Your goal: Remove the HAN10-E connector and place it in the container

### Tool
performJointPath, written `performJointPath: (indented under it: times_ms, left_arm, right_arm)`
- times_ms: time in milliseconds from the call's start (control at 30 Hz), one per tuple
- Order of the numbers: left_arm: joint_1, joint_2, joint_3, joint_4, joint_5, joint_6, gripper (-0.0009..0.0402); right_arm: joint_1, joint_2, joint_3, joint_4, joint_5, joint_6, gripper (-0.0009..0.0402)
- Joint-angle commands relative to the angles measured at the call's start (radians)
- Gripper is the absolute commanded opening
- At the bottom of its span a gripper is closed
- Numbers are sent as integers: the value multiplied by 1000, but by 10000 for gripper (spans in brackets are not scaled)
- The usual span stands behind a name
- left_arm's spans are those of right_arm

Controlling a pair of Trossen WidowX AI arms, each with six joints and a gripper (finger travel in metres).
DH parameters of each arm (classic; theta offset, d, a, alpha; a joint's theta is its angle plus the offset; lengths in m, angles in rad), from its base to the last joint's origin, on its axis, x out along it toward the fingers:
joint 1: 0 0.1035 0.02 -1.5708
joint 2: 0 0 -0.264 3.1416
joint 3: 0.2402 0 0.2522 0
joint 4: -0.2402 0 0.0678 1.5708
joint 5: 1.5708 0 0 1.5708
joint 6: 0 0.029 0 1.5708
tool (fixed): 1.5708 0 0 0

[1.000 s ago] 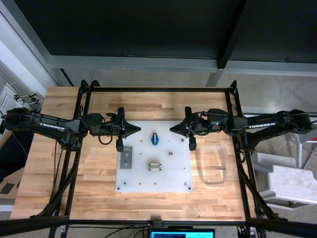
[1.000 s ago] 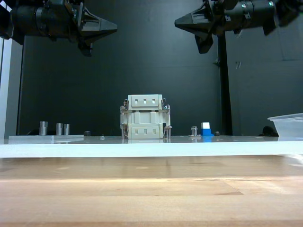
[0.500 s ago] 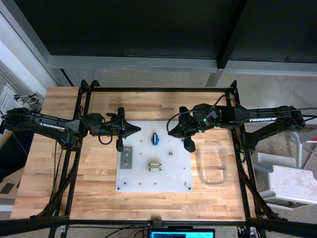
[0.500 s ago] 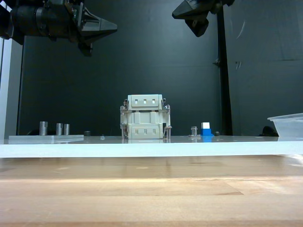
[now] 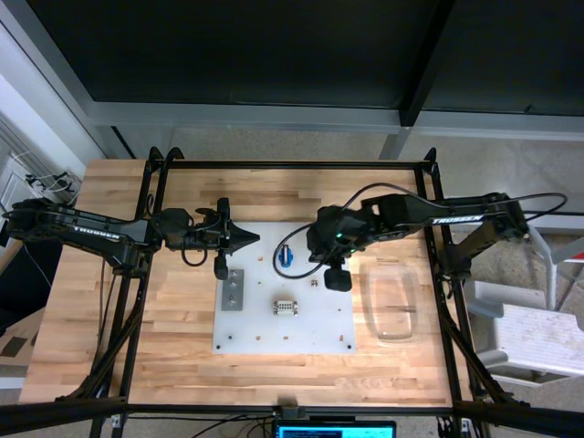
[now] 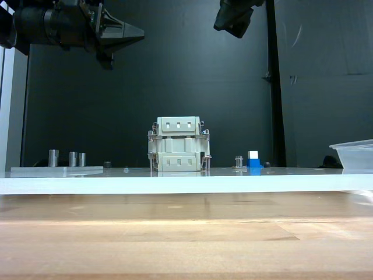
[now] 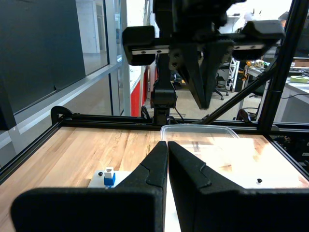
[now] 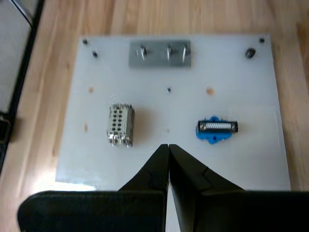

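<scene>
Wooden table, one HAN10-E connector on plate, one container beside, left hand, right hand above, both closed empty

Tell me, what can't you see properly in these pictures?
- Low view: the right gripper, shut above the white plate, is cut off by the top edge.
- Low view: the container runs off the right edge, so its inside is hidden.
- High view: the HAN10-E connector is too small to count its pins.
- Left wrist view: the connector cannot be seen past the left gripper, shut over the plate's left side.
</scene>
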Motion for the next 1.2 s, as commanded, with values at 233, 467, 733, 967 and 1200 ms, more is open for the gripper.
performJointPath:
  times_ms: [233,467,733,967,1200]
  left_arm:
    - [0,0,0,0,0,0,0]
    - [0,0,0,0,0,0,0]
    - [0,1,0,0,0,0,0]
    - [0,0,0,0,0,0,0]
    - [0,0,0,0,0,0,0]
  right_arm:
    - [46,193,263,-261,46,29,0]
    - [83,333,451,-387,48,55,0]
    - [115,454,594,-449,90,77,2]
    - [138,529,637,-447,90,79,59]
    - [158,577,636,-421,89,121,141]
